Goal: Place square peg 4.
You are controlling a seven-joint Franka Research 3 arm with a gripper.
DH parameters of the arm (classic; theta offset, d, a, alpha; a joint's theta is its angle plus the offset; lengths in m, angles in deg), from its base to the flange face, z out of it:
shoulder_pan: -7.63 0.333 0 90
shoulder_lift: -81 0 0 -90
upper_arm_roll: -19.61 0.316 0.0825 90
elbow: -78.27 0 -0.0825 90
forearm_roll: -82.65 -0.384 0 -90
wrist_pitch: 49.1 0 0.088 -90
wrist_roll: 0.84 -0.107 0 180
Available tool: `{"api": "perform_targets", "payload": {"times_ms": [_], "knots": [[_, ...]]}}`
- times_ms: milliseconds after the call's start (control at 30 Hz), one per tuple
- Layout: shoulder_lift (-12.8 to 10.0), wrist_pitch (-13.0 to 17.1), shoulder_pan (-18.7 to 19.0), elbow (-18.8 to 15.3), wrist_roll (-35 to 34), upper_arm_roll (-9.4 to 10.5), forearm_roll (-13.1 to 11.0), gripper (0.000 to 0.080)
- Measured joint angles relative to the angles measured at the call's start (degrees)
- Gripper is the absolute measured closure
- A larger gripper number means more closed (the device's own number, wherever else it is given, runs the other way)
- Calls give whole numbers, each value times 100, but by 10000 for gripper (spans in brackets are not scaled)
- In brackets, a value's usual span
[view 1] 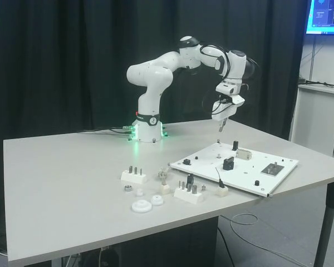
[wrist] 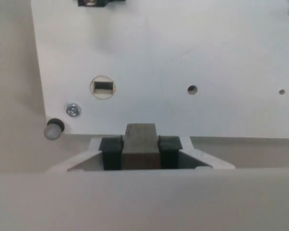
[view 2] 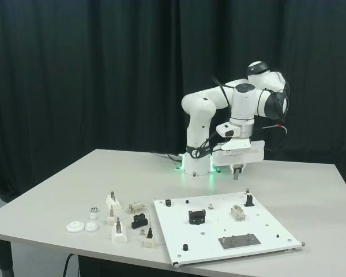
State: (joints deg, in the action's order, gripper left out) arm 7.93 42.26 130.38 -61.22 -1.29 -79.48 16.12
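In the wrist view my gripper (wrist: 140,151) is shut on a grey square peg (wrist: 140,135), whose end sticks out between the two black fingertips (wrist: 111,150). Under it lies the white board (wrist: 183,53), with a round recess holding a rectangular hole (wrist: 102,87) and a small round hole (wrist: 192,89). In the room views the gripper (view 1: 219,127) (view 2: 236,172) hangs well above the far edge of the board (view 1: 250,181) (view 2: 179,245), pointing down, with the peg a thin dark tip below it.
The board has a screw (wrist: 73,110) and a rubber foot (wrist: 53,129) at its corner, and carries black and grey fixtures (view 2: 196,217) and a grey plate (view 2: 240,240). White peg stands (view 1: 133,176) and gears (view 1: 140,207) lie on the table beside the board.
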Motion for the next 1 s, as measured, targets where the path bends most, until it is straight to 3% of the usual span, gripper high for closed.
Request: {"api": "perform_targets", "payload": {"times_ms": [400, 1000], "knots": [[15, 341, -41, 3, 4, -145, -53, 648], [51, 1409, -277, -226, 487, -158, -35, 648]]}}
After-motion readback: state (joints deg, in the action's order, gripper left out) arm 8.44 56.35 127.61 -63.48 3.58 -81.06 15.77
